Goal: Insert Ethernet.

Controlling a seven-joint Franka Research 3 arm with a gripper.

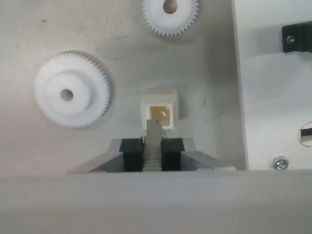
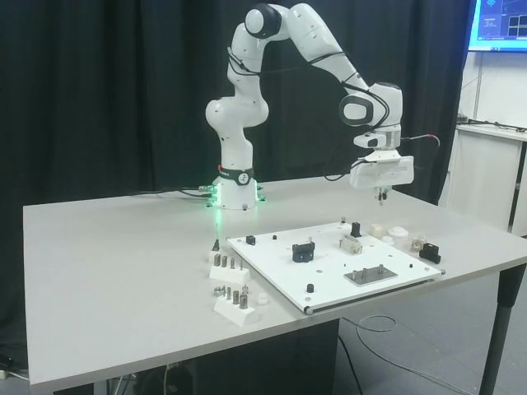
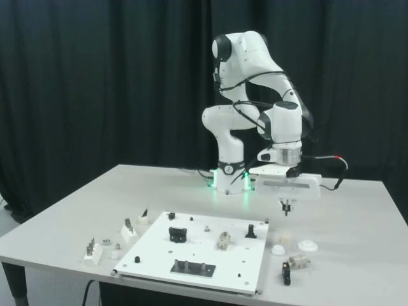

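In the wrist view my gripper (image 1: 153,147) is shut on a narrow grey Ethernet plug (image 1: 154,131), held between two black pads (image 1: 131,153). Straight beneath the plug tip lies a small white socket block (image 1: 160,108) with a square opening facing up. From the room, the gripper (image 2: 380,194) (image 3: 286,207) hangs well above the table, just off the white board's far right corner. The socket block (image 2: 377,230) (image 3: 285,236) rests on the grey table under it.
Two white gears (image 1: 72,95) (image 1: 170,14) lie on the table near the socket block. The white assembly board (image 2: 329,259) (image 3: 197,252) carries black and grey fixtures, its edge (image 1: 241,87) close beside the block. Small white holders (image 2: 229,267) stand by the board's other side.
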